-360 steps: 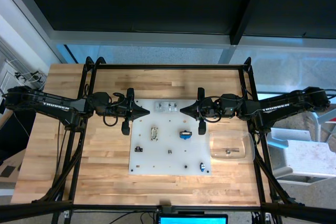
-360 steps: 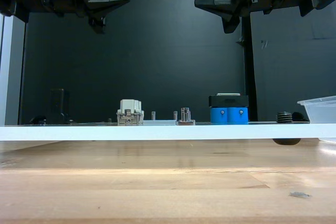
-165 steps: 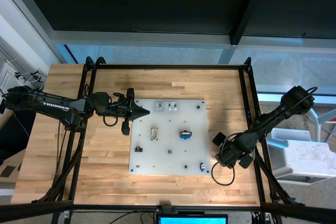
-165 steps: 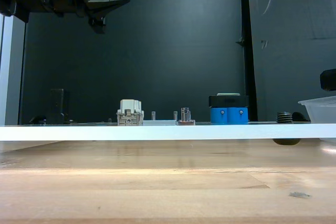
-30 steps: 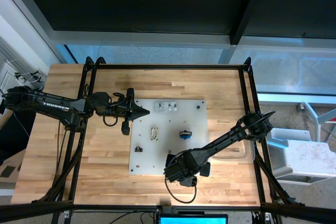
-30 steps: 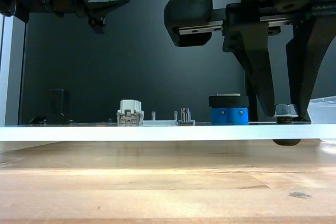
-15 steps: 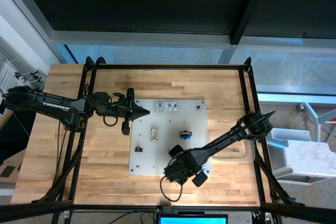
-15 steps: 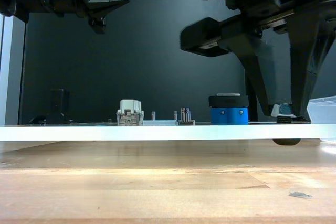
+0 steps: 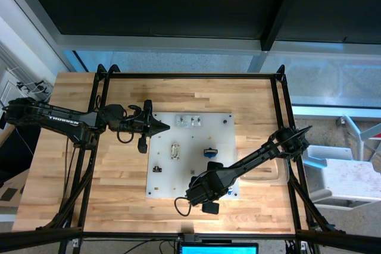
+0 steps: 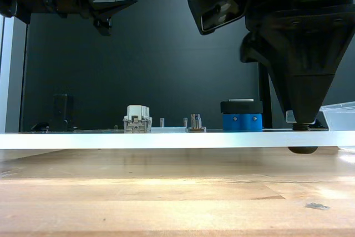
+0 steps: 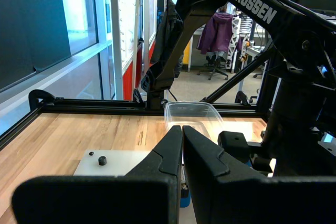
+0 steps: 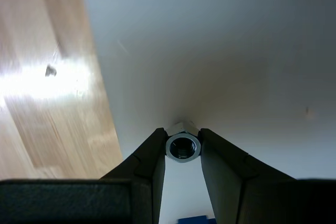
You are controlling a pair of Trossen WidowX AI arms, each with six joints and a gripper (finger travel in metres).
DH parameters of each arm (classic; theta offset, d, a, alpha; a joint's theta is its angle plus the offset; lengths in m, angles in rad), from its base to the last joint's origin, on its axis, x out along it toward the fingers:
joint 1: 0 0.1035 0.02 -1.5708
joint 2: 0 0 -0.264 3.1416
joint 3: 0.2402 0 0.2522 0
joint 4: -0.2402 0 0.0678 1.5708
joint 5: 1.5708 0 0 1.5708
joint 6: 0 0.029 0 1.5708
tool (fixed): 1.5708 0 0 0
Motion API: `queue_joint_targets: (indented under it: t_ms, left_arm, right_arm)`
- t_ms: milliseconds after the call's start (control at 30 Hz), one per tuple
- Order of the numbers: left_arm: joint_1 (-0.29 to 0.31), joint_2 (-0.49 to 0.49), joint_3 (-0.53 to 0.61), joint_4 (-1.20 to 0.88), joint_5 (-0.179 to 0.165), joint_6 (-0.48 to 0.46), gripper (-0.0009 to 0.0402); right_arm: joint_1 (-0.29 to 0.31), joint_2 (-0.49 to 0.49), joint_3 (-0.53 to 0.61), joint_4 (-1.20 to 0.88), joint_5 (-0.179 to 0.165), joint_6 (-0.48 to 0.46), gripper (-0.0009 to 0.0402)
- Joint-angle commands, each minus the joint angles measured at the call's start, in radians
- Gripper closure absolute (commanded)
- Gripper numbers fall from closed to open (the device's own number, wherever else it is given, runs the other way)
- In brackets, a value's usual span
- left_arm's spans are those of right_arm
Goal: Pick the M12 fastener and fasten on the M12 threads
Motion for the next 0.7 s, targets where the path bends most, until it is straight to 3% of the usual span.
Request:
queue_joint_targets:
  t_ms: [33, 367, 567, 700]
  left_arm:
    - [0.0, 0.0, 0.0, 0.0, 0.0, 0.0, 0.0393]
    - [0.0, 0.0, 0.0, 0.0, 0.0, 0.0, 0.0393]
    - [0.0, 0.0, 0.0, 0.0, 0.0, 0.0, 0.0393]
    - [0.0, 0.0, 0.0, 0.0, 0.0, 0.0, 0.0393]
  right_arm:
    - [0.0, -0.002, 0.001, -0.002, 0.001, 0.152, 0.038]
    - [0.0, -0.002, 0.001, 0.001, 0.002, 0.761, 0.038]
    - [0.0, -0.002, 0.001, 0.002, 0.003, 0.984, 0.038]
    - [-0.001, -0.002, 0.001, 0.002, 0.003, 1.056, 0.038]
